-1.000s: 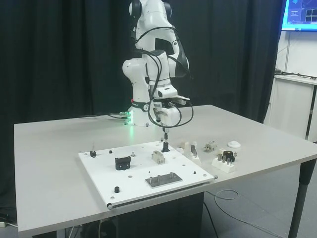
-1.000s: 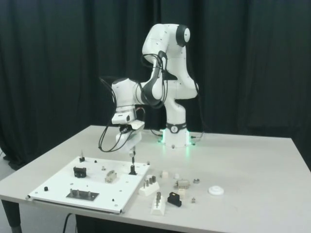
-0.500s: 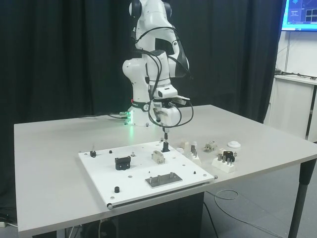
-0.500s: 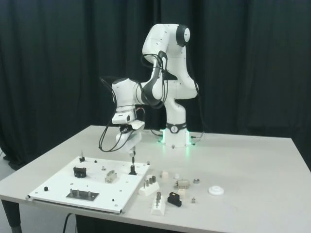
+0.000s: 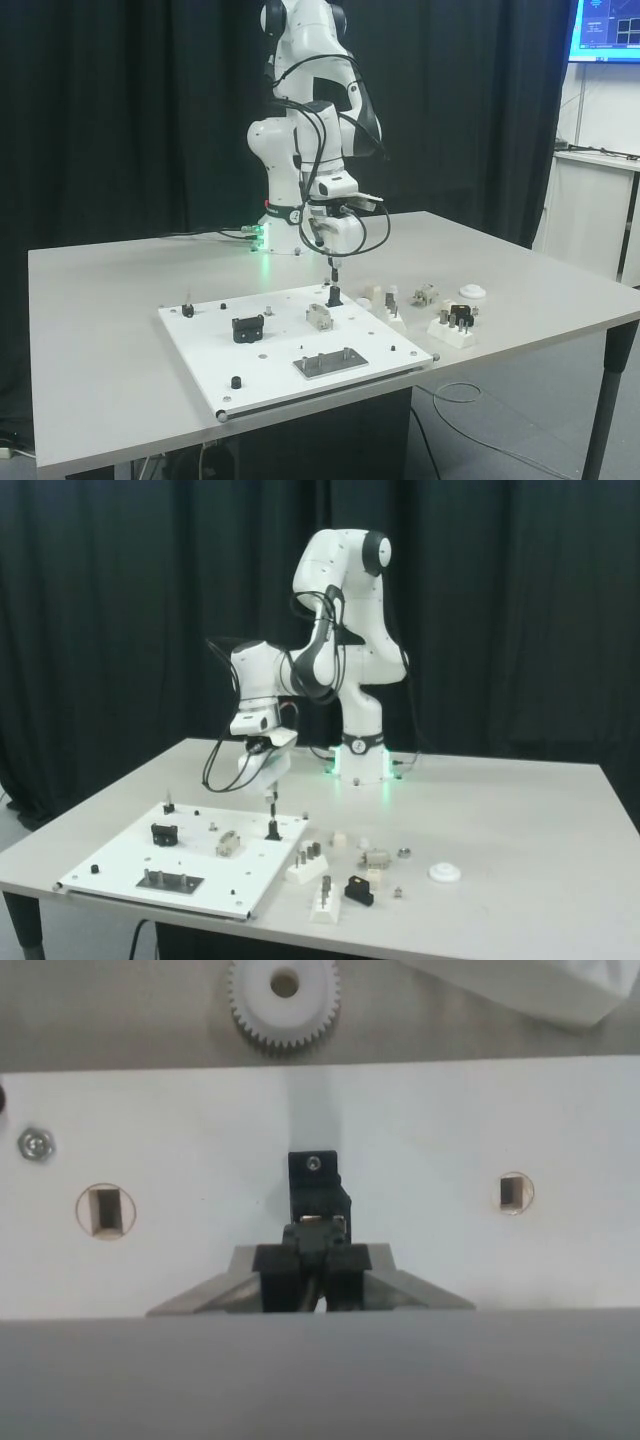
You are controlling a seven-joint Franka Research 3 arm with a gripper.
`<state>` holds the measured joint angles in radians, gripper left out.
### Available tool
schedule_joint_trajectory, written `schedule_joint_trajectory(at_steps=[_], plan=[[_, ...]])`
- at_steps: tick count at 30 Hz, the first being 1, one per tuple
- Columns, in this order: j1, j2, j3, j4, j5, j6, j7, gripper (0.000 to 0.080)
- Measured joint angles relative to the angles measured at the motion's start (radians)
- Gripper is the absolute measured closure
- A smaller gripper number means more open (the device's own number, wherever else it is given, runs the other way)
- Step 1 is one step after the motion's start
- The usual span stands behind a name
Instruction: Insert USB.
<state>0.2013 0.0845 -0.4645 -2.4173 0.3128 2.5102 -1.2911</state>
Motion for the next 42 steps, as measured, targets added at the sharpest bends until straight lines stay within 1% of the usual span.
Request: schedule_joint_trajectory(at_steps=[21,42], plan=[[0.000,0.001,0.000,-0.001,0.010,0.009,0.012,0.0756],[0.006,0.003,0.001,0.000,0.009,0.009,0.020,0.0756]])
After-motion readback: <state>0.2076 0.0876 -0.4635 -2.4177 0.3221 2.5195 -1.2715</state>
